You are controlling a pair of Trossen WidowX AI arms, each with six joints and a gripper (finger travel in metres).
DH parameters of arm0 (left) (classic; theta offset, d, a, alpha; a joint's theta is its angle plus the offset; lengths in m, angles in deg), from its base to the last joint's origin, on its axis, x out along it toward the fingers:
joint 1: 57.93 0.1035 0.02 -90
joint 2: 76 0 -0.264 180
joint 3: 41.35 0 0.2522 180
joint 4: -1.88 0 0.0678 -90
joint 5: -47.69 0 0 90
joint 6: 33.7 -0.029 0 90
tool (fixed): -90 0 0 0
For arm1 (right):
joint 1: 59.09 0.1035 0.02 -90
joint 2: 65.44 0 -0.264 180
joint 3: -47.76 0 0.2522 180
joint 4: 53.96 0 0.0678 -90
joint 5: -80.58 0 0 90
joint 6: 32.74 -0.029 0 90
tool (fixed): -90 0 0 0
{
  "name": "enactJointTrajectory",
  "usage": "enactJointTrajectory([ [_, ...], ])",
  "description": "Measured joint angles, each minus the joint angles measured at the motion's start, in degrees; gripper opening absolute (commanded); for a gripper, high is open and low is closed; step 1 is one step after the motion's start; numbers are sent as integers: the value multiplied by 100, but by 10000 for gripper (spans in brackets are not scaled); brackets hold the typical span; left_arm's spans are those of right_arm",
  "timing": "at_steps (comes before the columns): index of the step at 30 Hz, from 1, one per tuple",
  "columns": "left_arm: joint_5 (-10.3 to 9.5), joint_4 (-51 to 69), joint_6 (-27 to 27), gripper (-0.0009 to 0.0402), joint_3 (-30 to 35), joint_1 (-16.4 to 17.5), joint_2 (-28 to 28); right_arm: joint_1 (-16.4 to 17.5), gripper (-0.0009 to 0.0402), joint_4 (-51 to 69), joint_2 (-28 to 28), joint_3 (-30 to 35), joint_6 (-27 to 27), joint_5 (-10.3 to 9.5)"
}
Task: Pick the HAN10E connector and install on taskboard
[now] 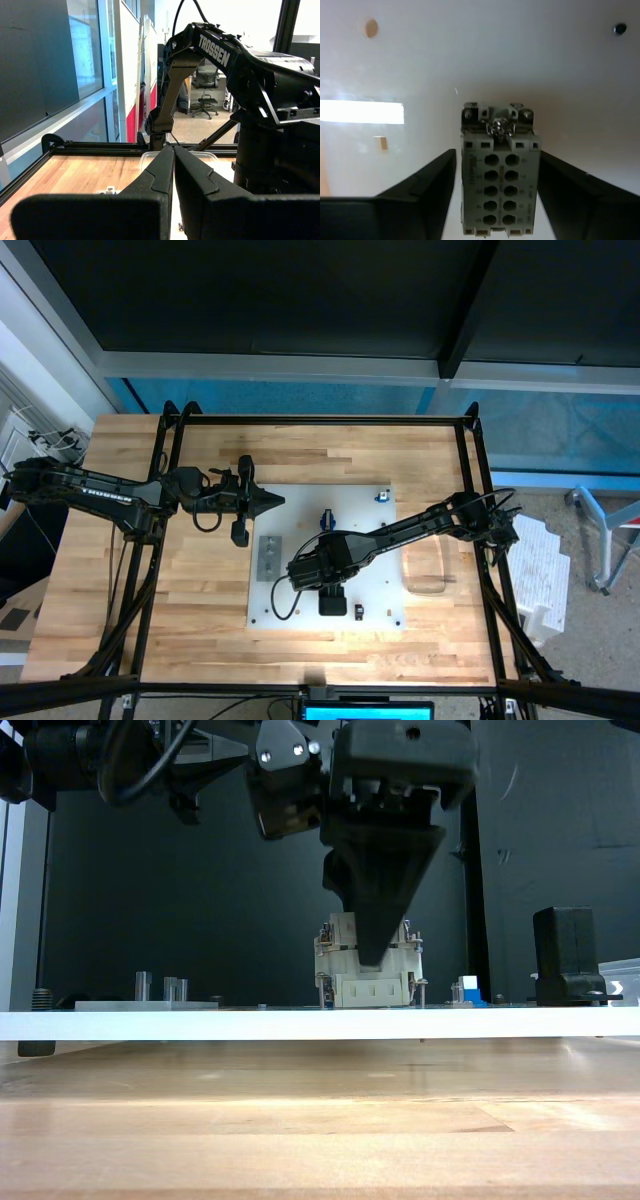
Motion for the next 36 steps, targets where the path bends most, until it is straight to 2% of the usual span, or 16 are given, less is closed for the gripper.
enactJointTrajectory([
  [5,0,0,-2,1,-2,0,0,9,301,118,-68,192,4,50],
  [11,0,-2,-2,1,-2,0,0,9,321,507,-122,448,20,63],
  [19,-2,0,-2,1,-2,0,0,9,317,645,-400,472,0,61],
  [28,-2,0,-2,1,-2,0,0,9,308,664,-415,472,-2,61],
  [36,0,0,-2,1,0,0,0,-7,281,662,-533,472,24,46],
])
